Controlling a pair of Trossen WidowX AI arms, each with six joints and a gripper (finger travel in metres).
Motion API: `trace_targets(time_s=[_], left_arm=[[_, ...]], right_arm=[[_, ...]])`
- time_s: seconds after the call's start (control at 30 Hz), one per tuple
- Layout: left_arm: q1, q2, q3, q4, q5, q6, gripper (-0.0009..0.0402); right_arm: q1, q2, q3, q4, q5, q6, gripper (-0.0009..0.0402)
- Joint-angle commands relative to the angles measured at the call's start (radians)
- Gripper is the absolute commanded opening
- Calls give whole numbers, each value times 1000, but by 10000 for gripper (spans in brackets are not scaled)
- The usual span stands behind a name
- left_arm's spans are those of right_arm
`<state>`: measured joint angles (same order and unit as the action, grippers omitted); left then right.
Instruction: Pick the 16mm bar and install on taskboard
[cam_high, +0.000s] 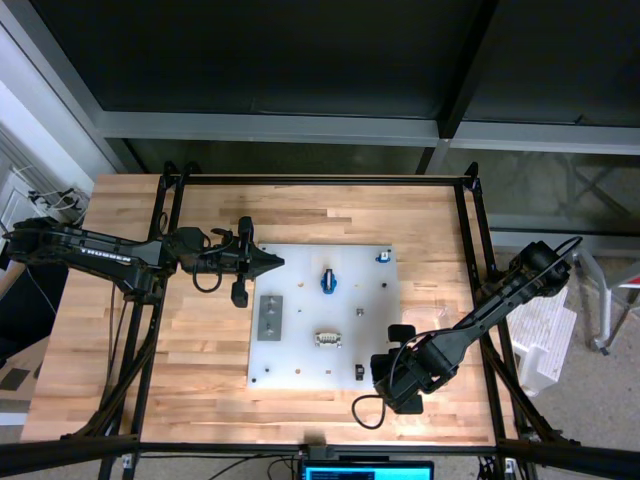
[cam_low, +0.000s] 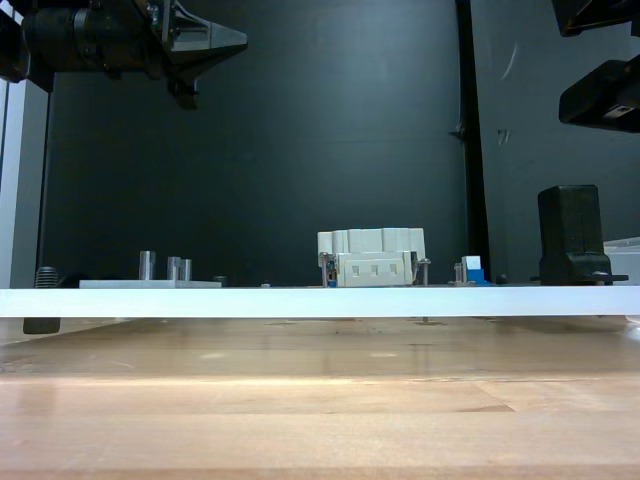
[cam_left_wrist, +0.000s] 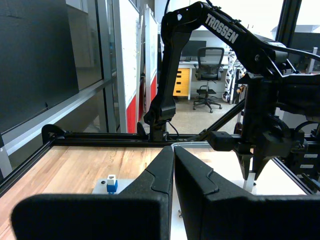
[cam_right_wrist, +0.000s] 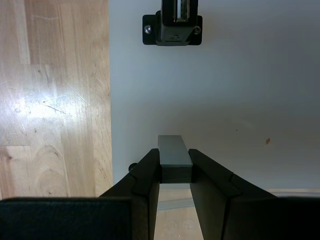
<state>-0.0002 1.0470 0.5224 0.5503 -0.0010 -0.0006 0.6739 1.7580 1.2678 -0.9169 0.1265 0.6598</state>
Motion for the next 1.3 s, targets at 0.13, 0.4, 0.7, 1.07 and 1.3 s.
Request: trace_targets(time_s=[0.13, 0.4, 0.7, 1.07, 1.3], left_arm=[[0, 0, 0, 0, 0, 0, 0], [0, 0, 0, 0, 0, 0, 0], [0, 0, 0, 0, 0, 0, 0], [0, 0, 0, 0, 0, 0, 0], [0, 0, 0, 0, 0, 0, 0]], right_arm=[[0, 0, -12, 11, -14, 1, 2], [0, 0, -48, 59, -14, 1, 2], [0, 0, -65, 77, -6, -3, 6], [0, -4, -40, 53, -6, -5, 138], [0, -15, 0, 5, 5, -6, 205]])
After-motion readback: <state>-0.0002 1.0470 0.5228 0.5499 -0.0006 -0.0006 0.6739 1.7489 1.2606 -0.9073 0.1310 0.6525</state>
